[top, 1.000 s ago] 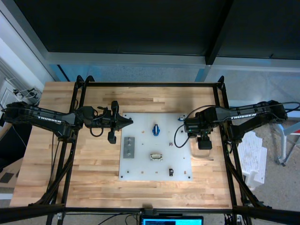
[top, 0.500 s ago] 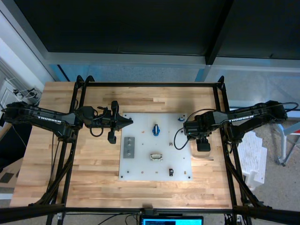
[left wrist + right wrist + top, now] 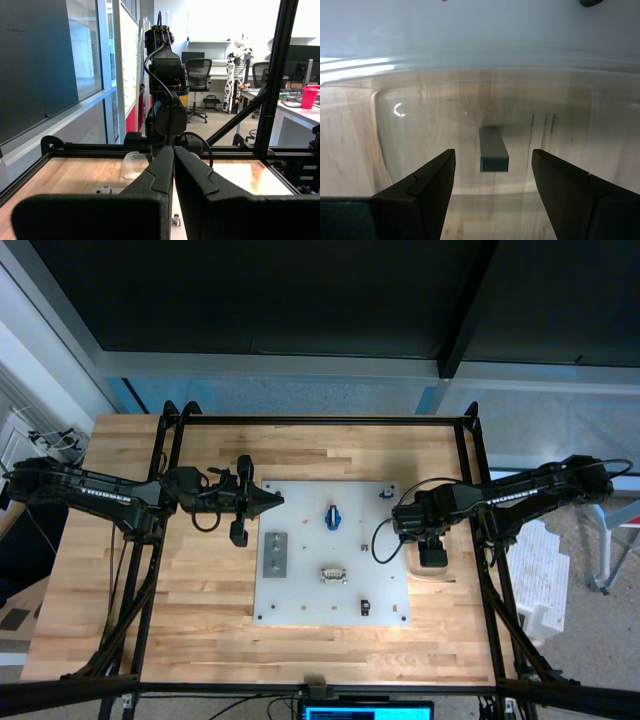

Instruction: Pick the 16mm bar and install on taskboard

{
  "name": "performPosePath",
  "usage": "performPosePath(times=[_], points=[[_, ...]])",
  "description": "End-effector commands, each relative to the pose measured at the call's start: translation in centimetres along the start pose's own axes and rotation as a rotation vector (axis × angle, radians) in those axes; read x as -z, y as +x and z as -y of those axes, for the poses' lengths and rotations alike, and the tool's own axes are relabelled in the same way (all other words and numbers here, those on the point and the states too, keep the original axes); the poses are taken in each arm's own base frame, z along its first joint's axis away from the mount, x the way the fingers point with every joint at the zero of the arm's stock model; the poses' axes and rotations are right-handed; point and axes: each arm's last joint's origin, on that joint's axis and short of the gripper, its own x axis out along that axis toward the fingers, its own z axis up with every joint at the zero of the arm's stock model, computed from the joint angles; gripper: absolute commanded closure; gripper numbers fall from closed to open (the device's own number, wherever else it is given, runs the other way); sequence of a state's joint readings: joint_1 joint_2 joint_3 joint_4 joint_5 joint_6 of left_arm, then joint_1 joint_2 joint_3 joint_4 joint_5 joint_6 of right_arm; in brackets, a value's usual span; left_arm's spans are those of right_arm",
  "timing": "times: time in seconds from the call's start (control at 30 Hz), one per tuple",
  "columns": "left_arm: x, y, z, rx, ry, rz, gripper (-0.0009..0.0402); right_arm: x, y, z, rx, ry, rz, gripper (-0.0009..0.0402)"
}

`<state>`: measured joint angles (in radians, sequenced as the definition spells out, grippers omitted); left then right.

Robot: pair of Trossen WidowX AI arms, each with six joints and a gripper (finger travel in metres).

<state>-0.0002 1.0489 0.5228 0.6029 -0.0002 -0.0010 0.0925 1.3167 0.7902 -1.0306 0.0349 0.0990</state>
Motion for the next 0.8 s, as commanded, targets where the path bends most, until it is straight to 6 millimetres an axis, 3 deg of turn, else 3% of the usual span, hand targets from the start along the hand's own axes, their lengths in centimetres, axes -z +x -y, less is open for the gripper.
performPosePath(times=[0.03, 0.37, 0.8], points=[[0.00, 0.00, 0.00, 0.000, 0.000, 0.000, 0.0393, 0.12, 0.44, -0.03, 0.000, 0.000, 0.002, 0.0181], [0.00, 0.00, -0.01, 0.000, 0.000, 0.000, 0.0393, 0.32, 1.11, -0.07, -0.001, -0.003, 0.007, 0.0187], [0.00, 0.00, -0.01, 0.000, 0.000, 0.000, 0.0393, 0.34, 1.13, -0.07, 0.002, -0.004, 0.005, 0.0271]])
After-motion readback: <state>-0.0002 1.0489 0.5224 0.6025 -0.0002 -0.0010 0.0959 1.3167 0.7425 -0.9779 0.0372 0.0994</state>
